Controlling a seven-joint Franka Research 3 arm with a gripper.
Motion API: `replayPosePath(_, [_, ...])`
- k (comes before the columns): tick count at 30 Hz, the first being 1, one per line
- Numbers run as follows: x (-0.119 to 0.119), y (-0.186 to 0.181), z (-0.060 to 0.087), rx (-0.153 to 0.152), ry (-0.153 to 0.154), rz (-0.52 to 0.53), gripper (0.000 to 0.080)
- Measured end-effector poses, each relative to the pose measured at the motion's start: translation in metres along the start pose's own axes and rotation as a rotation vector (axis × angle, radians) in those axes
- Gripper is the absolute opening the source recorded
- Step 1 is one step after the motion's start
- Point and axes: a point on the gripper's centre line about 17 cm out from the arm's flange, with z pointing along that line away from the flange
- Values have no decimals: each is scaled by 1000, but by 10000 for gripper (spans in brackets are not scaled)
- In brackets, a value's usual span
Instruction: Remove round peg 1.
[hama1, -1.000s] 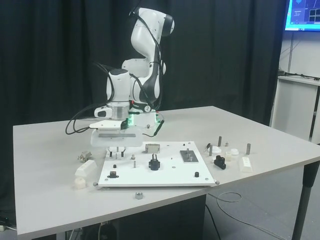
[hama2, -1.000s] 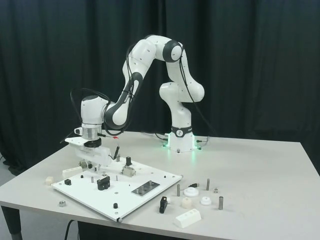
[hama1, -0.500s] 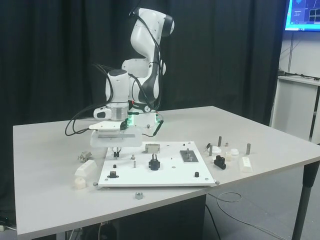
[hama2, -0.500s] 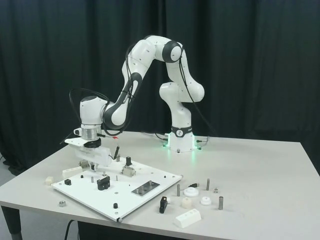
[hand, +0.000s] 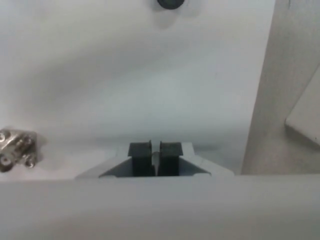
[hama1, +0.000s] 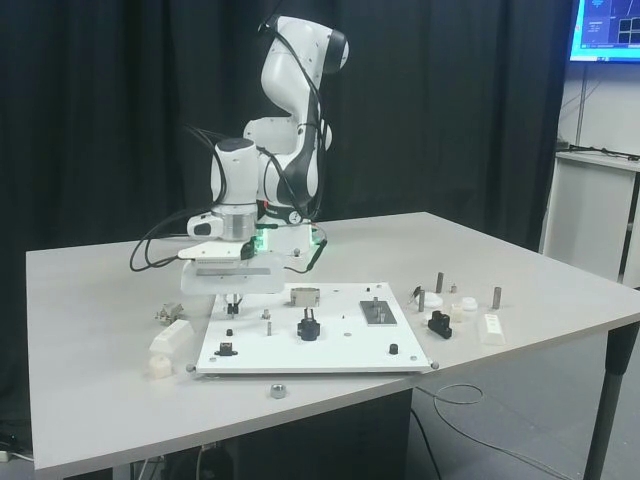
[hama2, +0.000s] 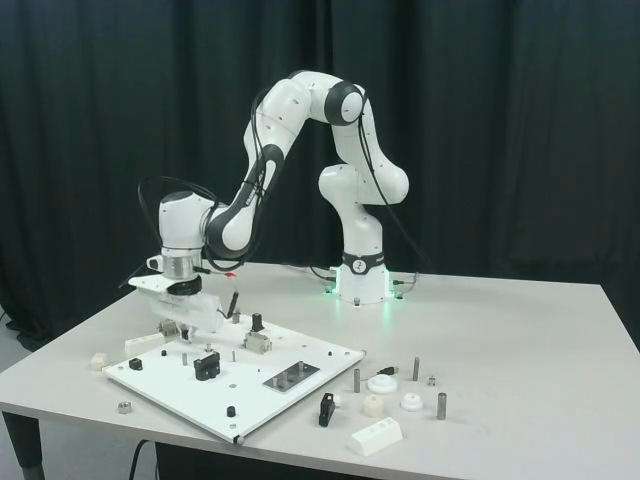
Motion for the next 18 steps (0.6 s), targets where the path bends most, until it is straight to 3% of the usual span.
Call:
replayPosePath(7, [0,0,-10,14,-2,5,30])
replayPosePath(18, [-1,0,-45,60,-3,7,28])
